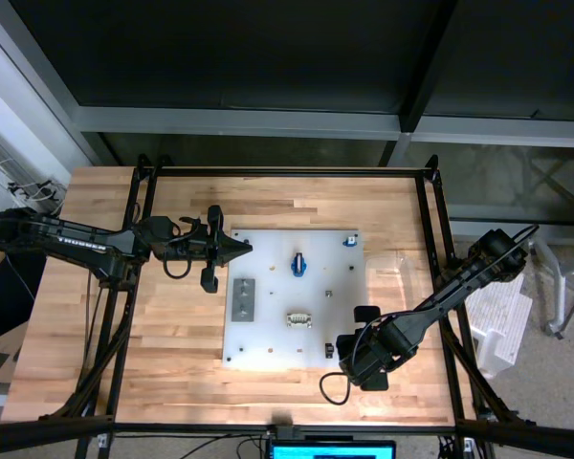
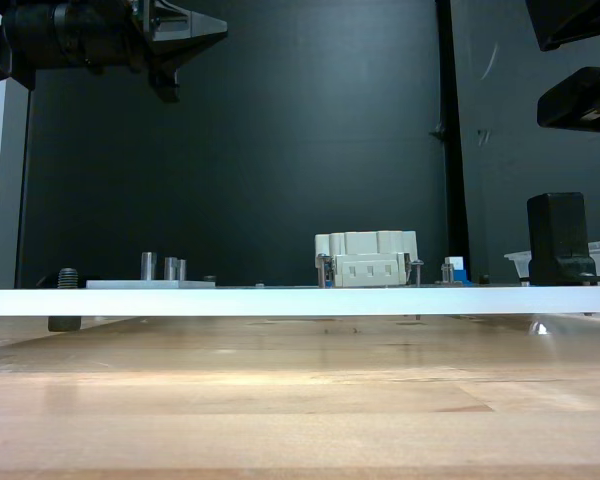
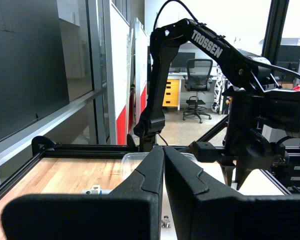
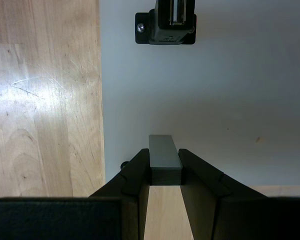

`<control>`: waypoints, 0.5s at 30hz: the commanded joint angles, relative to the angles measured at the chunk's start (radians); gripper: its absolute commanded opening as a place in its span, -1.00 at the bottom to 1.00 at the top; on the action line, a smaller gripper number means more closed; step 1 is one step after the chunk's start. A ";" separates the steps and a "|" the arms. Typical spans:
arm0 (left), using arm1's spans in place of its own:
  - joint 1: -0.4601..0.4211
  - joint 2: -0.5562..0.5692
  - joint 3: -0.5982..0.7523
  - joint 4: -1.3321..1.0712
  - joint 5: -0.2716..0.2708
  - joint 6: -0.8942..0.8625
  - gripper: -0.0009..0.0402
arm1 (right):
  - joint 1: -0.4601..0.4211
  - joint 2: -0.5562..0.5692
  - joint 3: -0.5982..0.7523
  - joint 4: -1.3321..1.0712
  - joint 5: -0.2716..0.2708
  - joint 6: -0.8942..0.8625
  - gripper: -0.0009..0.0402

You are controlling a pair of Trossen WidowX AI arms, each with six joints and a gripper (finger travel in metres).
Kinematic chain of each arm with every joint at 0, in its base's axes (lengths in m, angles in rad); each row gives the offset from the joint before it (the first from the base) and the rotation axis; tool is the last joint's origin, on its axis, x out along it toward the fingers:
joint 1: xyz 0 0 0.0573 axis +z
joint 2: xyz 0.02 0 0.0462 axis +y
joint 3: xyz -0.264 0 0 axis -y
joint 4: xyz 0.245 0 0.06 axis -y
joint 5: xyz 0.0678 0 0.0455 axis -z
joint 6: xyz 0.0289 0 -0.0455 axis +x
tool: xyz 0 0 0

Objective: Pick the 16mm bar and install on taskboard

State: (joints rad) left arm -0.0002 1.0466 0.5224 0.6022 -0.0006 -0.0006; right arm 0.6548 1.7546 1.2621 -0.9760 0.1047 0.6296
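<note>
The right hand is closed on the 16mm bar. Its 2 fingers press on 2 opposite sides of the grey bar, and the end of the bar sticks out a little beyond the fingertips. The bar is held in the air, clear of any seat. Below this hand lies 1 corner of the white taskboard, with the wooden tabletop showing along 2 sides of that corner. Ahead of the fingertips, 1 small black fixture sits on the taskboard. In the high view the right hand hangs over the near right corner of the taskboard, and 1 black block stands just beyond it.

The left hand has its 2 fingers pressed together, with nothing between them. It hovers over the far left edge of the taskboard and is well above it in the low view.

Below this hand and a little nearer lies 1 grey plate. The low view shows 3 short pegs standing on it. Further out from its fingertips, toward the middle of the taskboard, there are 1 blue part and 1 beige connector.
</note>
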 commanded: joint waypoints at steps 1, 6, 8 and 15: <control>0.000 0.000 0.000 0.000 0.000 0.000 -0.96 | 0.000 0.004 -0.003 -0.004 0.000 -0.002 -0.95; 0.000 0.000 0.000 0.000 0.000 0.000 -0.96 | 0.000 0.004 -0.003 -0.005 0.000 -0.002 -0.95; 0.000 0.000 0.000 0.000 0.000 0.000 -0.96 | -0.001 0.004 -0.003 -0.005 0.000 -0.003 -0.95; 0.000 0.000 0.000 0.000 0.000 0.000 -0.96 | -0.001 0.003 -0.003 -0.006 0.000 -0.009 -0.95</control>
State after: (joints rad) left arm -0.0002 1.0466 0.5224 0.6022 -0.0006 -0.0006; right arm 0.6540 1.7550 1.2598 -0.9787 0.1047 0.6216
